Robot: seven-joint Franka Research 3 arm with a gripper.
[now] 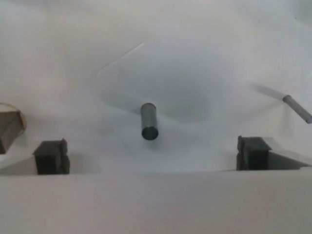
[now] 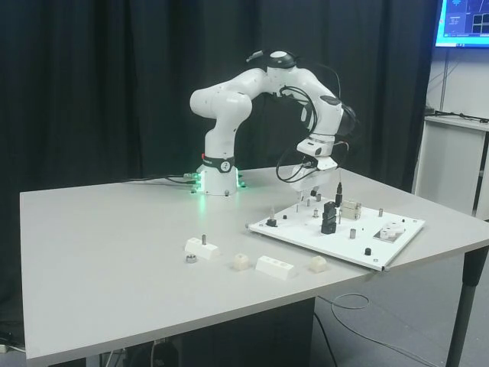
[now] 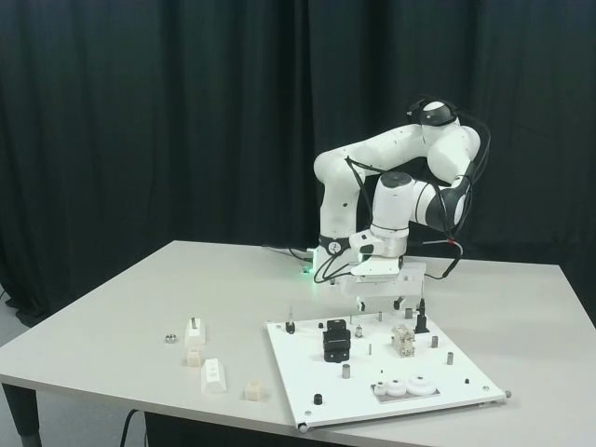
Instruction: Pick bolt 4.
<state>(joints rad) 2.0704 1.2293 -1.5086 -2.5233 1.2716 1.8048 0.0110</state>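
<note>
Black curtains (image 3: 186,121) hang behind the grey table (image 2: 107,237), closing off the room's back. Off to one side stand a white cabinet (image 2: 451,157) and a lit screen (image 2: 463,23) above it.

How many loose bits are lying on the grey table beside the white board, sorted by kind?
white blocks: 4
small grey ring: 1
Total: 5
</note>
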